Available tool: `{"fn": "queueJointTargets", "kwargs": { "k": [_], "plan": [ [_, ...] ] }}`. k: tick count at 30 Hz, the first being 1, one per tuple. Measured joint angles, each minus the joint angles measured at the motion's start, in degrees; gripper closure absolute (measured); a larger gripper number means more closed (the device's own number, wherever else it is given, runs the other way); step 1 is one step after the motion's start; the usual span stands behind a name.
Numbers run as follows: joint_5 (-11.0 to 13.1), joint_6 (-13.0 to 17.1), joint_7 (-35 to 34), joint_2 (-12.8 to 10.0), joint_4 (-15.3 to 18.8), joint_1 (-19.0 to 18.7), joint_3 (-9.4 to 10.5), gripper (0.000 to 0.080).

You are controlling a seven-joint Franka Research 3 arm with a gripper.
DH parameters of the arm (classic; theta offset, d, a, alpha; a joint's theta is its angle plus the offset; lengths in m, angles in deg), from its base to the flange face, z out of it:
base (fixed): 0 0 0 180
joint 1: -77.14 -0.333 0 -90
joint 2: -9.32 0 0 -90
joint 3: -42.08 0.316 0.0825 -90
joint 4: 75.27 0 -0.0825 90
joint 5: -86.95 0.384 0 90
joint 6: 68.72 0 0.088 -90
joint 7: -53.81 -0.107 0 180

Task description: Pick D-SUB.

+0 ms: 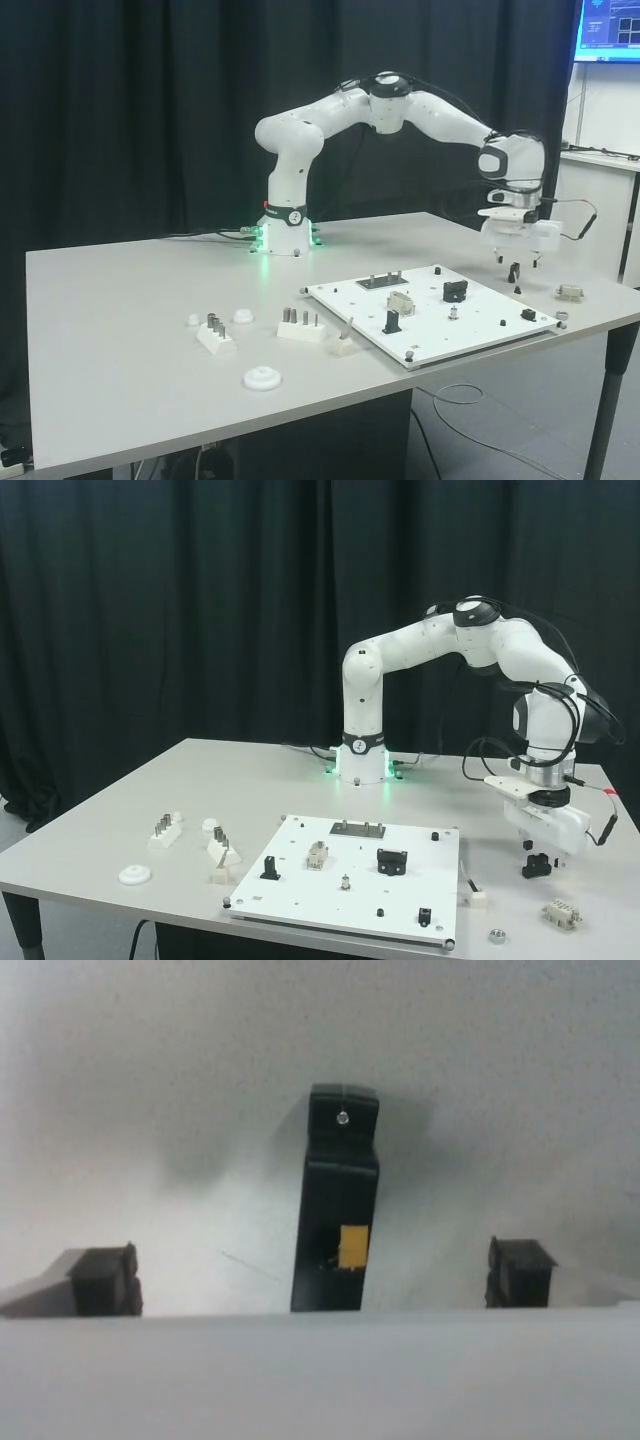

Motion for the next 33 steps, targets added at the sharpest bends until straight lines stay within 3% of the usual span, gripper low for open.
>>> {"fn": "queueJointTargets", "kwargs": {
  "k": [2,3,22,33],
  "plan": [
    [0.0,-0.3,-0.3,0.0,-0.1,0.0,-0.34,0.0104],
    [-0.1,-0.5,-0.4,0.0,-0.2,0.0,-0.53,0.0022],
    [-2.4,-5.2,-0.1,0.2,-1.8,-0.4,-4.64,0.0003],
    [-4.0,-6.7,7.1,0.2,-2.6,-0.8,-5.97,0.0003]
  ]
}}
